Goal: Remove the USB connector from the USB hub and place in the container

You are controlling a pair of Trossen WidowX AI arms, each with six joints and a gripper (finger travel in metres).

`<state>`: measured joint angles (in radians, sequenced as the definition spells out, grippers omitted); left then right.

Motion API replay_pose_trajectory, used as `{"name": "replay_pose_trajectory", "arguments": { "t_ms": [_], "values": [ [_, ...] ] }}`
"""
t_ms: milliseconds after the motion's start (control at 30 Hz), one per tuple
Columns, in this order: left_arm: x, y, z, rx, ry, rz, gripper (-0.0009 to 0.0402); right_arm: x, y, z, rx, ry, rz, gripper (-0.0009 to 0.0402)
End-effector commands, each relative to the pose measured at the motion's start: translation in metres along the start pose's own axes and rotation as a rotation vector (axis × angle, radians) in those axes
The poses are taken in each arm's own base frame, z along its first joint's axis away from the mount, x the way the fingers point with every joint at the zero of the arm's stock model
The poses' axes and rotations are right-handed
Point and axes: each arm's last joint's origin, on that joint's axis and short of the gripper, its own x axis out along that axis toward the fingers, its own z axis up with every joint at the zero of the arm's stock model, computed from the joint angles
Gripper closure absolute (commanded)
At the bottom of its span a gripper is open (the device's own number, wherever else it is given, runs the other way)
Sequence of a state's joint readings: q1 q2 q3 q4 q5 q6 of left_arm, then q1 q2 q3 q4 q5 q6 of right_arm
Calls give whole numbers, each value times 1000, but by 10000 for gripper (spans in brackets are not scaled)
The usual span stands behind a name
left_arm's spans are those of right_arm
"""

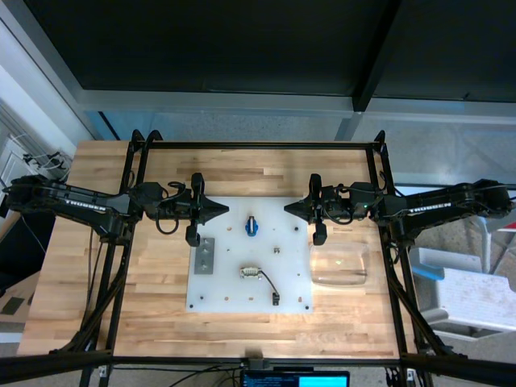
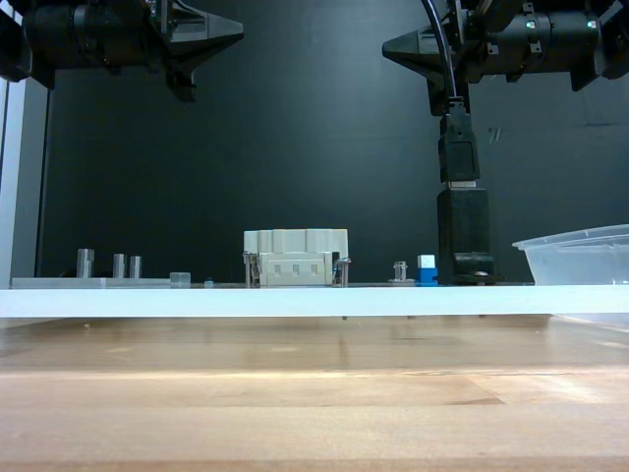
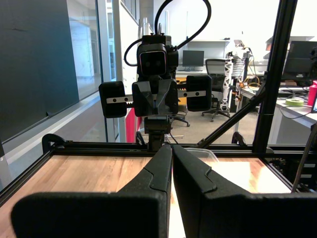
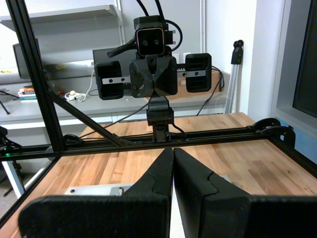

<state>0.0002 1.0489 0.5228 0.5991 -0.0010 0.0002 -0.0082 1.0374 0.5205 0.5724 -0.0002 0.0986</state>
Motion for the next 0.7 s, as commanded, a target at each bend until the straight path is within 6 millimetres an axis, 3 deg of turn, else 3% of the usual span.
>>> {"name": "replay_pose_trajectory", "arguments": {
  "t_ms": [33, 600, 700],
  "values": [
    [0, 0, 0, 0, 0, 0, 392, 0, 0, 0, -2, 0, -8, 393],
    [0, 0, 0, 0, 0, -1, 392, 0, 0, 0, 37, 0, -7, 393],
    [0, 0, 0, 0, 0, -1, 392, 3, 1, 2, 49, 66, -14, 393]
  ]
}}
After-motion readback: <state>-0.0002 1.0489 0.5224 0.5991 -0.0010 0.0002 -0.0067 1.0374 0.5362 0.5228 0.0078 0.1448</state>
